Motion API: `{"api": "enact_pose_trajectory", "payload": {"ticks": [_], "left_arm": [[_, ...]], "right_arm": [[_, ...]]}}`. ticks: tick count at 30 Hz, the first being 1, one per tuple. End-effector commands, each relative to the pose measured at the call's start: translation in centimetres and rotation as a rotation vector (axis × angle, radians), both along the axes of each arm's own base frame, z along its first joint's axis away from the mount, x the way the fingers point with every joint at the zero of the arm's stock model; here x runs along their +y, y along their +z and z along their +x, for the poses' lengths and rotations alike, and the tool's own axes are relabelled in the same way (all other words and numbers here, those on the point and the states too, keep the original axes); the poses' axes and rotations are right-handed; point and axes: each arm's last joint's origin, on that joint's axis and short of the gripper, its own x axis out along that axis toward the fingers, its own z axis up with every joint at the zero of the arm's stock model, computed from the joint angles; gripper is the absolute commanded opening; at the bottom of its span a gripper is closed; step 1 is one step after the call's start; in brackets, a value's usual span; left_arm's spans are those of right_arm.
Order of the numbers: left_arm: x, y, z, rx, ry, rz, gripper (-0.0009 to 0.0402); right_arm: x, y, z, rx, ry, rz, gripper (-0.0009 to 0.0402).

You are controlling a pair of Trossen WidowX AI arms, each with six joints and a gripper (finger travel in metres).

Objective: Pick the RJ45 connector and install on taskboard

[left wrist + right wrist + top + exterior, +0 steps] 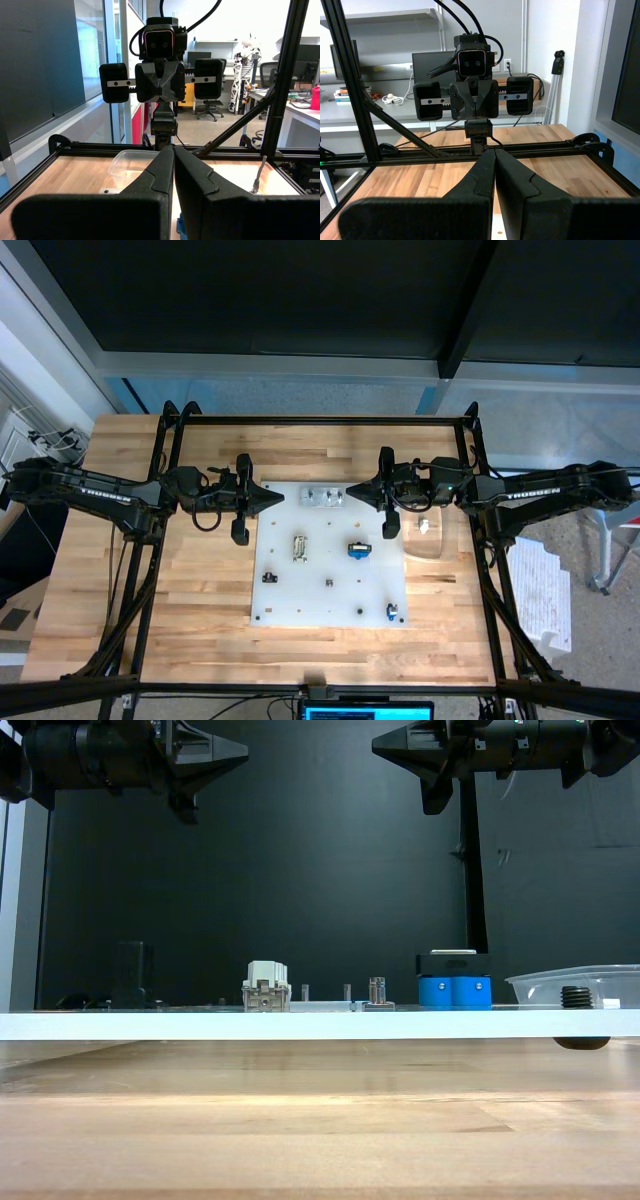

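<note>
My left gripper [279, 498] hangs high over the white board's [300, 605] far left edge, shut with nothing between its fingers [162, 167]. Facing it, my right gripper [351, 490] hangs high over the far right part, also shut and empty, its fingers [485, 172] pressed together. The clear tray [437, 550] lies right of the board with a pale block [425, 527] in it; nothing dark and no cable shows on it. The small blue jack [392, 614] at the near right corner carries a pale grey top. I cannot tell where the connector is.
The board also carries a silver part [324, 498], a beige connector [298, 547], a blue-and-black block [357, 550] and small dark fittings. A black frame [320, 421] rings the wooden table. A screen [366, 710] sits at the near edge.
</note>
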Motion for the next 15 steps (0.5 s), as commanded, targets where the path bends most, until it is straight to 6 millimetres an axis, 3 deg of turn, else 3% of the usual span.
{"api": "enact_pose_trajectory", "payload": {"ticks": [1, 15], "left_arm": [[0.00, 0.00, 0.00, 0.000, 0.000, 0.000, 0.0000], [0.00, 0.00, 0.00, 0.000, 0.000, 0.000, 0.0000]], "right_arm": [[0.01, 0.02, 0.00, 0.000, 0.000, 0.000, 0.0000], [0.01, -0.21, 0.01, 0.023, 0.000, 0.001, 0.0000]]}}
